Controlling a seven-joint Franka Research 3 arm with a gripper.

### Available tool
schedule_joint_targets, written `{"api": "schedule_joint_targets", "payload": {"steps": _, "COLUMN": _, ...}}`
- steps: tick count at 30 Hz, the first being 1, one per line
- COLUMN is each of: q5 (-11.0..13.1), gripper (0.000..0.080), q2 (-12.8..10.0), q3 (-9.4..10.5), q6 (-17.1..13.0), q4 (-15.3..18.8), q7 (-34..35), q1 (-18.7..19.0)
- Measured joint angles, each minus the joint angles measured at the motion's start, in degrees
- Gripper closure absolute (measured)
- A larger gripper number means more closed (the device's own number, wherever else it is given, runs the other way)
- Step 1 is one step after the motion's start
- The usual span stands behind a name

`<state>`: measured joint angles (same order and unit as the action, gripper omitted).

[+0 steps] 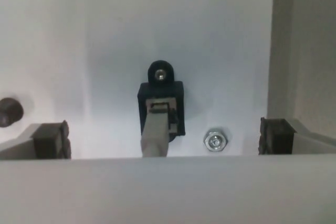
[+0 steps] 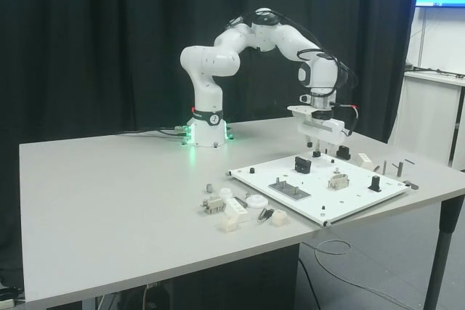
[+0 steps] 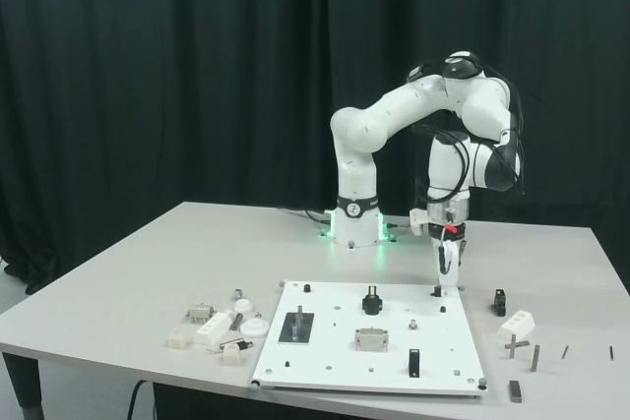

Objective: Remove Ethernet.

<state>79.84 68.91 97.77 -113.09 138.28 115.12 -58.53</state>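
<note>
Black socket (image 1: pixel 161 106) with the Ethernet plug (image 1: pixel 156 129) sits centred between the spread, empty gripper (image 1: pixel 165 139) fingers, directly below

White arm (image 2: pixel 240 41) bolted at base (image 2: pixel 205 132), raised to high elbow, forearm bent downward. Wrist held vertical, gripper (image 2: pixel 317 144) pointed straight down, hung low above surface. In second room view, gripper (image 3: pixel 448 277) seen edge-on below wrist. In wrist view, both black fingertips (image 1: pixel 51 141) seen spread wide apart, nothing held between them.
</note>
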Motion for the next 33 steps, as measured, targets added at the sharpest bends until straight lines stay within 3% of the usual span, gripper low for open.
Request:
{"api": "schedule_joint_targets", "payload": {"steps": 12, "q5": 0.3, "gripper": 0.0028, "q2": 0.0, "q3": 0.77, "q6": -1.1, "q4": -0.2, "q7": -0.5, "q1": 0.0}}
{"api": "schedule_joint_targets", "payload": {"steps": 13, "q5": 0.3, "gripper": 0.0188, "q2": 0.0, "q3": 0.77, "q6": -1.3, "q4": -0.2, "q7": -0.7, "q1": 0.0}}
{"api": "schedule_joint_targets", "payload": {"steps": 17, "q5": 0.3, "gripper": 0.0188, "q2": 0.0, "q3": 0.75, "q6": -1.8, "q4": -0.2, "q7": -1.0, "q1": -0.1}}
{"api": "schedule_joint_targets", "payload": {"steps": 18, "q5": 0.3, "gripper": 0.0376, "q2": 0.0, "q3": 0.73, "q6": -1.9, "q4": -0.2, "q7": -1.0, "q1": -0.2}}
{"api": "schedule_joint_targets", "payload": {"steps": 26, "q5": -0.4, "gripper": 0.0376, "q2": -0.3, "q3": 0.28, "q6": -1.1, "q4": 0.2, "q7": -1.8, "q1": -0.2}}
{"api": "schedule_joint_targets", "payload": {"steps": 27, "q5": -0.4, "gripper": 0.0716, "q2": -0.3, "q3": 0.21, "q6": -1.1, "q4": 0.3, "q7": -2.0, "q1": -0.2}}
{"api": "schedule_joint_targets", "payload": {"steps": 33, "q5": -0.4, "gripper": 0.0716, "q2": -0.7, "q3": 0.17, "q6": -1.1, "q4": 0.4, "q7": -2.7, "q1": -0.2}}
